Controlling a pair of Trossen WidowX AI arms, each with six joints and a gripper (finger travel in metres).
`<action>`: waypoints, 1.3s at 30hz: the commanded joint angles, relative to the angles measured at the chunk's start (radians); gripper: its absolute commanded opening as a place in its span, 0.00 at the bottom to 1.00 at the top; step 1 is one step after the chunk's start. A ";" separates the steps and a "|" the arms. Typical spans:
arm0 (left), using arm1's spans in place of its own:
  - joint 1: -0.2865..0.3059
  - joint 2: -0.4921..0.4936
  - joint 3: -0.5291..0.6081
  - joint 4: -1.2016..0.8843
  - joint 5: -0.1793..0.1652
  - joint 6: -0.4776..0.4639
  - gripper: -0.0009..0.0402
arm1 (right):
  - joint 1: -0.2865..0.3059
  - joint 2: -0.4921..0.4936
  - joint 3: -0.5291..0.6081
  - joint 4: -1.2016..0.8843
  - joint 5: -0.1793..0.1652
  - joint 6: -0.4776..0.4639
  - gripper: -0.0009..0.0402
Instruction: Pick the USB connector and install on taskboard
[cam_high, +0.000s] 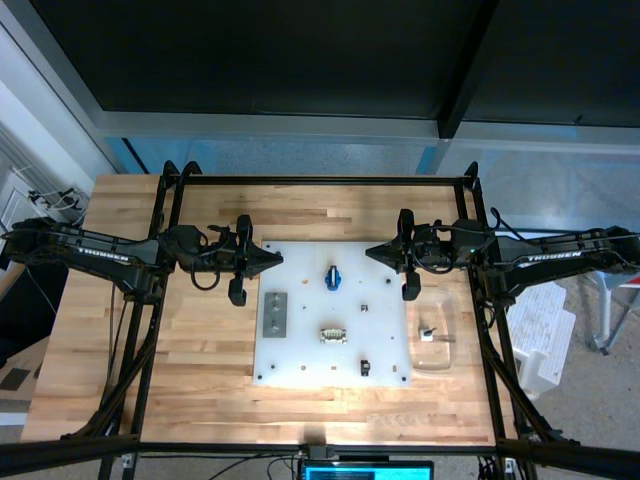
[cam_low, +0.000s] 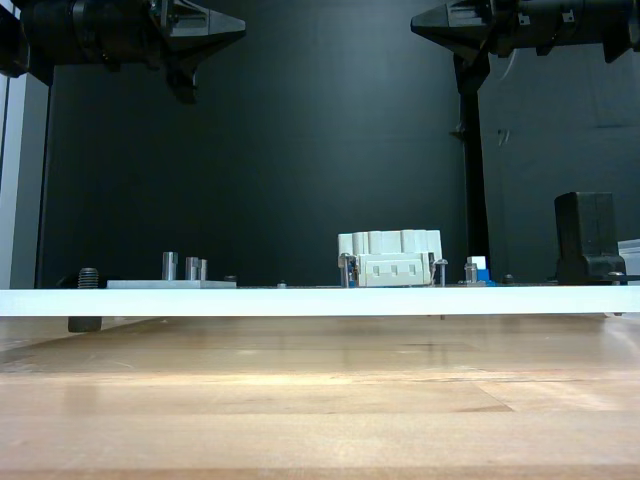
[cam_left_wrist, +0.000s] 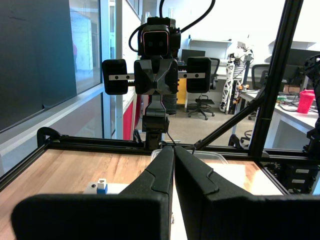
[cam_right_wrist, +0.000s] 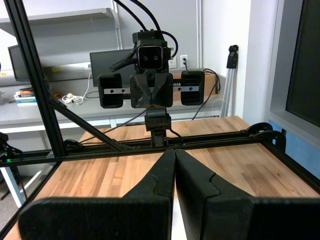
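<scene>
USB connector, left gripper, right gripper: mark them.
USB connector (cam_high: 427, 334): high view, whitish body, in clear tray (cam_high: 447, 356).
left gripper (cam_high: 279, 257): high view, shut jaws' tip, raised near far-left taskboard (cam_high: 300, 345) corner.
right gripper (cam_high: 369, 252): high view, shut jaws' tip, raised over taskboard.

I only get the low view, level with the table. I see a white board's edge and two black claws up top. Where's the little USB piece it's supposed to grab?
Observer: From above, the USB connector lies in a clear tray just off the taskboard, on the right arm's side.
Operator: Is either claw near it?
Observer: No. The right gripper hangs over the board's far edge, apart from the tray. The left gripper faces it from over the far left corner.
Operator: Are the claws open?
Observer: No. Both wrist cameras show them shut, holding nothing.
</scene>
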 joint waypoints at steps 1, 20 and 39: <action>0.000 0.000 0.000 0.000 0.000 0.000 0.02 | 0.000 0.000 0.000 0.000 0.000 0.000 0.02; 0.000 0.000 0.000 0.001 0.000 0.000 0.02 | 0.000 0.000 0.000 -0.002 0.001 -0.032 0.02; 0.000 0.000 0.000 0.000 0.000 0.000 0.02 | 0.008 -0.040 0.130 -0.452 -0.011 -0.007 0.02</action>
